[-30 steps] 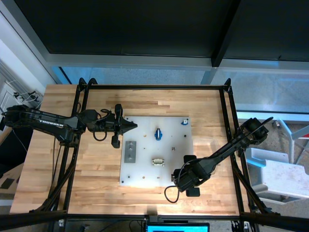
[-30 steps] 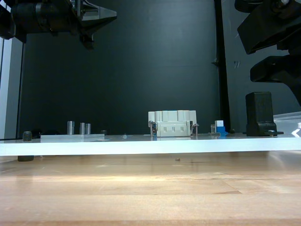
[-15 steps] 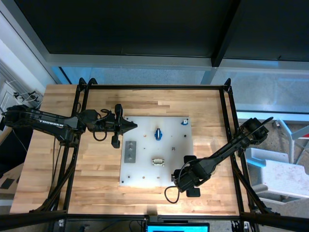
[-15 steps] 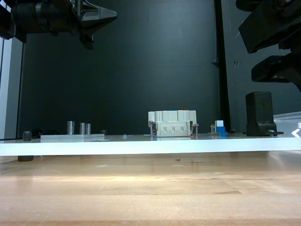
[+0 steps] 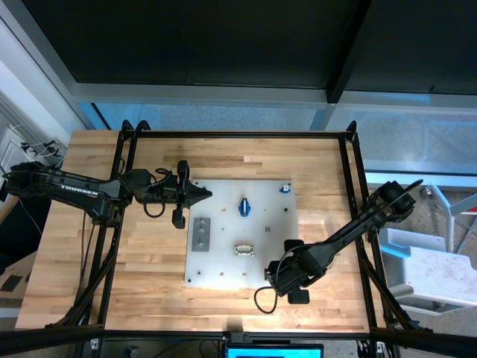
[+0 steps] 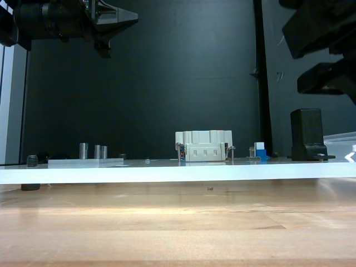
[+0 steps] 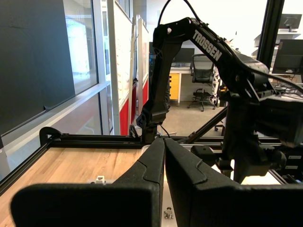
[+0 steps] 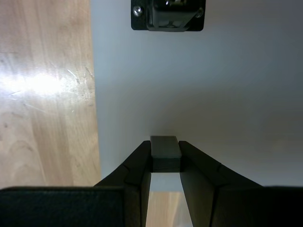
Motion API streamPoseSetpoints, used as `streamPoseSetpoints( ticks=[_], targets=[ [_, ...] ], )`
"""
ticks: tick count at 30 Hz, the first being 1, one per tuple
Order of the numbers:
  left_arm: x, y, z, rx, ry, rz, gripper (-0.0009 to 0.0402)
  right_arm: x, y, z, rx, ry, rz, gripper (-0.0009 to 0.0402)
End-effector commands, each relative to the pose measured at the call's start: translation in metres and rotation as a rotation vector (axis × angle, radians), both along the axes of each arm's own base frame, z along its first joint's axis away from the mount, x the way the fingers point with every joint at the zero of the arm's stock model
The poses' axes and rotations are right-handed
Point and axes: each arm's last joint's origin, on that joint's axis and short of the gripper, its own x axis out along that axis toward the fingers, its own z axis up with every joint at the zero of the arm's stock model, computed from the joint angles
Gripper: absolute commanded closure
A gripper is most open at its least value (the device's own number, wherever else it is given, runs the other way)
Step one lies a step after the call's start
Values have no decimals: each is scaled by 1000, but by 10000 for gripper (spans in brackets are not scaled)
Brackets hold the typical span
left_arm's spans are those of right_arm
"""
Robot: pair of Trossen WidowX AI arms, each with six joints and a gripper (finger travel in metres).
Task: Pick the 16mm bar from the taskboard and place it in the container
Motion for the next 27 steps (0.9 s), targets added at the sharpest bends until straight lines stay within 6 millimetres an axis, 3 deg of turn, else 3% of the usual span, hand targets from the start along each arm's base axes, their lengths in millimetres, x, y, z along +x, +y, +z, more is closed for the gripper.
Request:
streamPoseSetpoints(
  ticks=[1,14,27],
  targets=[
    [0,0,0,0,0,0,393,-2,-2,6,3,-6,-1,389],
    [0,0,0,0,0,0,393,-9,-7,34,3,-21,-3,389],
    [0,0,0,0,0,0,393,-19,-15,82,16,-47,-5,389]
  ],
)
